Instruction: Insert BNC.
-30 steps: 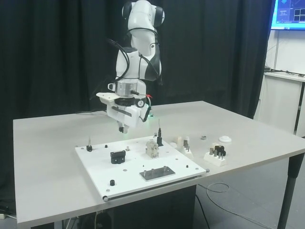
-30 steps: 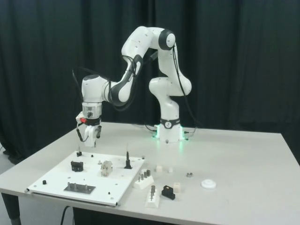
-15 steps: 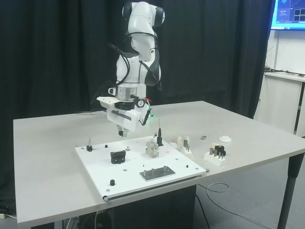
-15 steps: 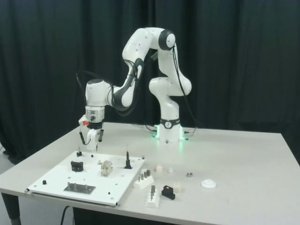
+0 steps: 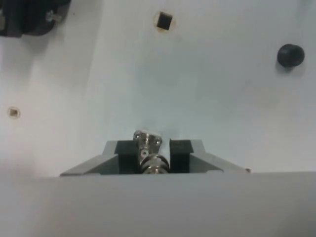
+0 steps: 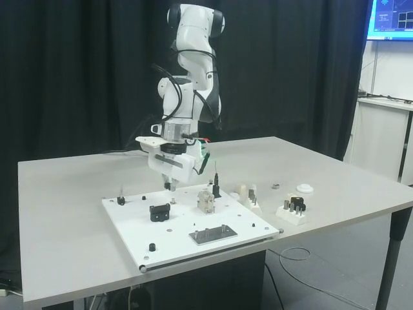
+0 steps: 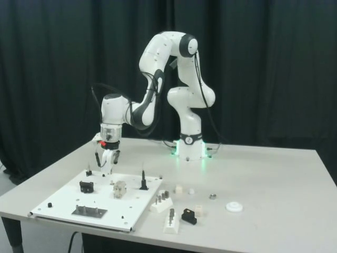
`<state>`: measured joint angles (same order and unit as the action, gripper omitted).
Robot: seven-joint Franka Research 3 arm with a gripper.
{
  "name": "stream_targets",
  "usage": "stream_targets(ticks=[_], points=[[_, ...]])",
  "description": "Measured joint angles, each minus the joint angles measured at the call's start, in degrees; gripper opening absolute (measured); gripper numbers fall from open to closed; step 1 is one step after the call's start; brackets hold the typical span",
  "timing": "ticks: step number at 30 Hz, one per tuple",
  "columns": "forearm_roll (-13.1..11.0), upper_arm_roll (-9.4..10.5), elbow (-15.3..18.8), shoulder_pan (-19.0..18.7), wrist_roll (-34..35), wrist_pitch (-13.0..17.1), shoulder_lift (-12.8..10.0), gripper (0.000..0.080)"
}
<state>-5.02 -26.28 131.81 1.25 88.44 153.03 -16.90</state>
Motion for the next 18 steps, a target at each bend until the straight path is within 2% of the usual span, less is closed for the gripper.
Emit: stream_targets(ticks=[9, 18], points=[[-0.1, 0.01, 0.35, -0.3, 0.05, 2.42, -1.48, 0.0126], [-2.02, 0.2, 0.35, -0.33, 0.24, 3.06, -2.57, 0.0126]])
